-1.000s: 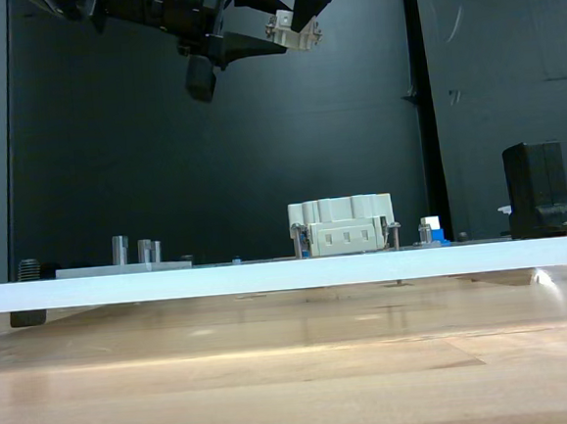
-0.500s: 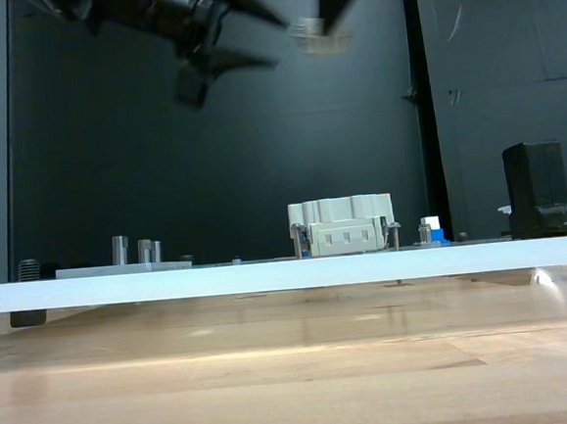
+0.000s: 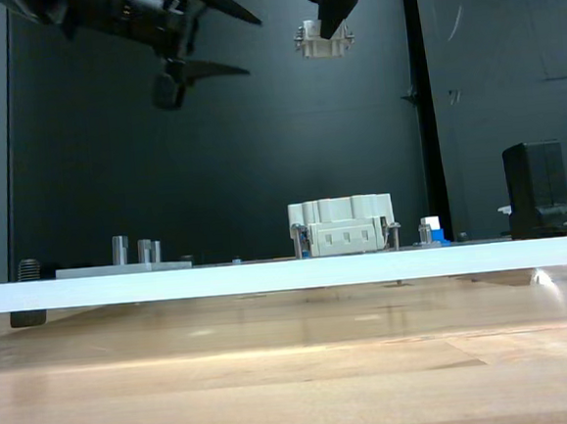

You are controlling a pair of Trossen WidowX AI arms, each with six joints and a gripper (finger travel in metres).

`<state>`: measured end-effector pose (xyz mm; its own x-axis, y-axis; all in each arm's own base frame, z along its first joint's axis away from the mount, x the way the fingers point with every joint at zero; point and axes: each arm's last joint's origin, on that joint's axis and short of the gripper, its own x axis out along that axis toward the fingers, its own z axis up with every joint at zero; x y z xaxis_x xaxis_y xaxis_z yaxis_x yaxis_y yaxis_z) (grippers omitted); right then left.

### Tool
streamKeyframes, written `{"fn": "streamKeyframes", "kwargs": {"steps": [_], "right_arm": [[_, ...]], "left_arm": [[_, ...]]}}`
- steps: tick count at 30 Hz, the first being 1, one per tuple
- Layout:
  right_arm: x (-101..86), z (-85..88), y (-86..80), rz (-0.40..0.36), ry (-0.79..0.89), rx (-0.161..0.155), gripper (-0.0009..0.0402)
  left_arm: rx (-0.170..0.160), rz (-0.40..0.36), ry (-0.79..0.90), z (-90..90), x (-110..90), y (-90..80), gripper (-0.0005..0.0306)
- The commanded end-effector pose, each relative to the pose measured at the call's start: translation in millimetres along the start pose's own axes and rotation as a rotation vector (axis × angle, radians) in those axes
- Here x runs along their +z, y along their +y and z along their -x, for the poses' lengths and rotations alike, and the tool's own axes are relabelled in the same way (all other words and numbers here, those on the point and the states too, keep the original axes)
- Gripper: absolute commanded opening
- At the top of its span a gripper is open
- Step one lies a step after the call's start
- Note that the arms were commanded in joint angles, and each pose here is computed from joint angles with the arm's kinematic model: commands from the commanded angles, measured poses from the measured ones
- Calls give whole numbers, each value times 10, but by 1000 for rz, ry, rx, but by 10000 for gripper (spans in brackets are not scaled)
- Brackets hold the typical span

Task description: Pick the HAN10E connector and install on the hub

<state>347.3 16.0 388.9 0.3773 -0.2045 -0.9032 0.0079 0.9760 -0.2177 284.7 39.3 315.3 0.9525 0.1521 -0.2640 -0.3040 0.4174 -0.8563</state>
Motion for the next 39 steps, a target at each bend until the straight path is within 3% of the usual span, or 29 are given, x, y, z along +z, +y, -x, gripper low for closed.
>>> {"fn": "streamKeyframes", "kwargs": {"steps": [1, 4, 7, 12, 17, 25, 39], "right_arm": [[49, -53, 116, -10, -8, 61, 53], [86, -118, 200, -33, -2, 124, 53], [136, -192, 295, -50, -7, 178, 53], [194, -331, 479, -48, 19, 204, 53], [253, -474, 655, -28, 25, 214, 53], [278, -642, 857, -63, 3, 229, 53], [188, -938, 1097, -69, 8, 241, 53]], "left_arm": [[13, -175, -5, 87, -1, 17, 239], [24, -381, -9, 168, 11, 1, 227], [49, -536, -6, 235, 18, 1, 216], [99, -713, 17, 278, 10, 34, 199], [95, -886, 54, 295, -16, 38, 181], [100, -962, 83, 294, -31, 56, 152], [100, -962, 79, 294, -29, 53, 132]]}}
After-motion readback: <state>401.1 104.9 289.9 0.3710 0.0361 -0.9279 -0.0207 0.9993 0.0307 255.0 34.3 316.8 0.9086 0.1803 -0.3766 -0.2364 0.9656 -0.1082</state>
